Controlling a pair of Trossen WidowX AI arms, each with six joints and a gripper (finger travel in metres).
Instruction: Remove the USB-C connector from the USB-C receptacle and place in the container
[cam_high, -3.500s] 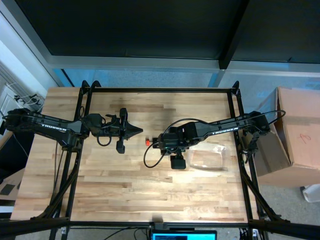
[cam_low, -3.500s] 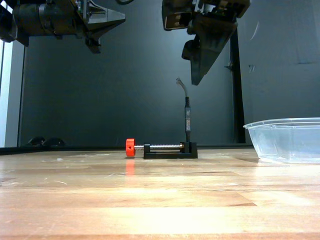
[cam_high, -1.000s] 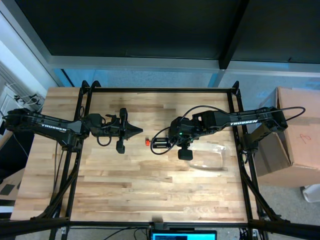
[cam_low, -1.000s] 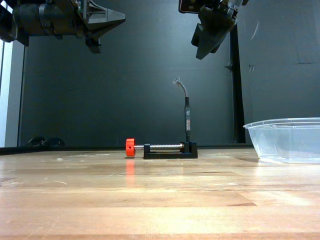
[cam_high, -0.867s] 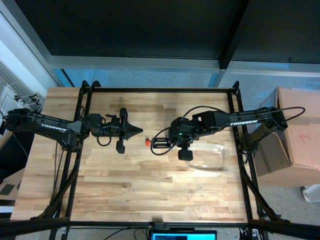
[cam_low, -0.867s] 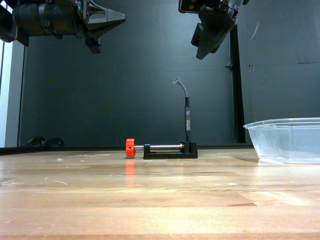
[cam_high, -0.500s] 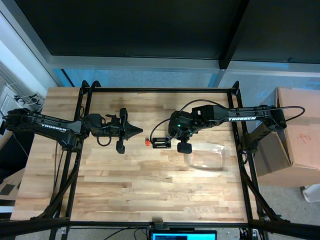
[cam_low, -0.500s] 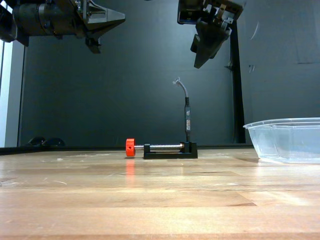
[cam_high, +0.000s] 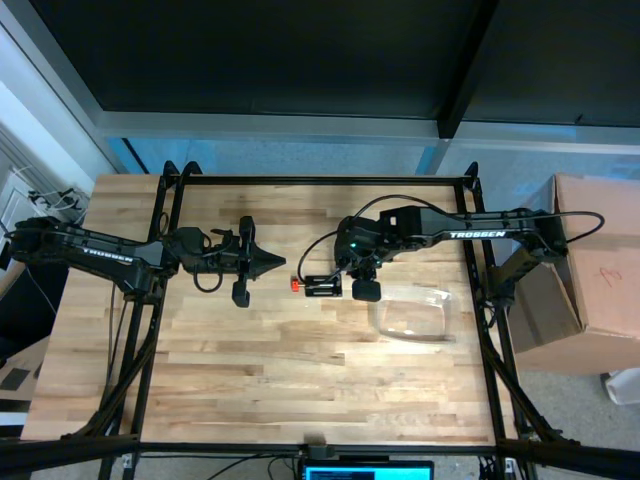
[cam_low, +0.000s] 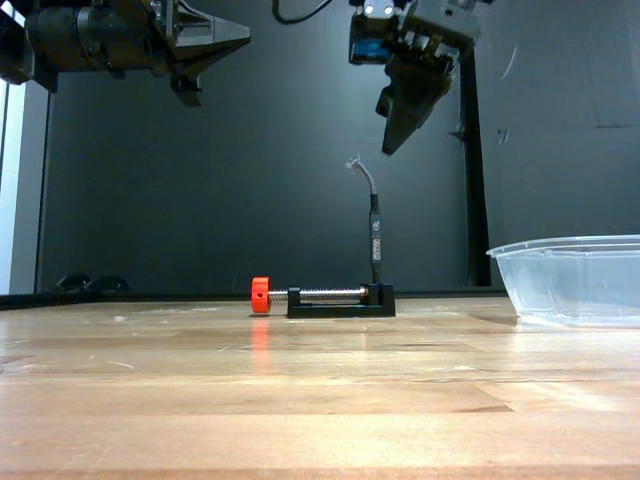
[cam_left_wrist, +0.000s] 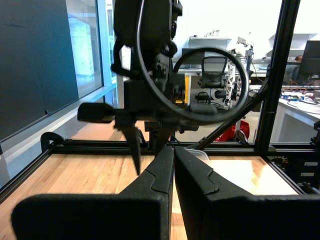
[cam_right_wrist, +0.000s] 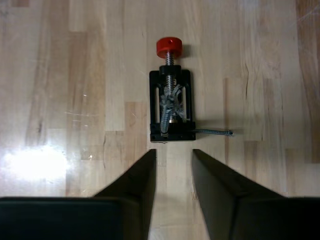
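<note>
The USB-C connector (cam_low: 375, 238) stands upright, seated in the receptacle of a small black clamp (cam_low: 340, 299) with a red knob (cam_low: 260, 295); its short cable stub curls at the top. From above, the clamp (cam_right_wrist: 171, 112) and connector (cam_right_wrist: 170, 106) lie just ahead of my right gripper (cam_right_wrist: 172, 155), which is open and empty. That gripper (cam_low: 388, 148) hangs above the connector, slightly to its right, without touching it. My left gripper (cam_low: 245, 37) is shut, empty, held high to the left of the clamp (cam_high: 320, 286). The clear plastic container (cam_low: 575, 280) sits to the right.
The container (cam_high: 412, 318) lies on the wooden table just right of the clamp, below the right arm. A black frame rail (cam_high: 320, 180) borders the table. A cardboard box (cam_high: 590, 270) stands off the table's right side.
My right gripper has moved left and away from the near edge, from beside the container to over the clamp, and dipped slightly. The connector stays seated. The left arm has not moved.
</note>
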